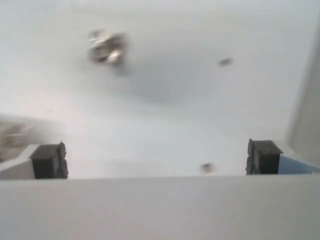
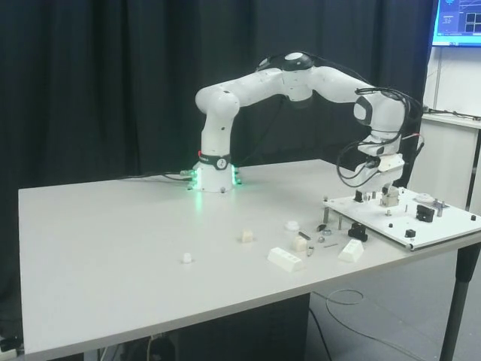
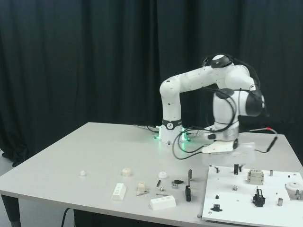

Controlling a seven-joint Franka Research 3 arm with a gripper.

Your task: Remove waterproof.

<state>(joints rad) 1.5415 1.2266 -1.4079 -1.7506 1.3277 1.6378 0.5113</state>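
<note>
Our claw hangs released, grasping nothing, above the white board at the frame's lower right.

Small grey blocky waterproof part, seated upright on the white board, toward its far edge; finer detail too small to tell.

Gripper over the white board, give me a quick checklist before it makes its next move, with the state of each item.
1. Gripper open: ok, fingers apart.
2. Nothing held between the fingers: ok.
3. Gripper above the white board, not touching it: ok.
4. Waterproof part identified: cannot tell, several small parts sit there.
5. Metal part centred under the gripper: not ok, it lies off to one side.
6. Loose parts on the grey table away from the arm: ok.
</note>
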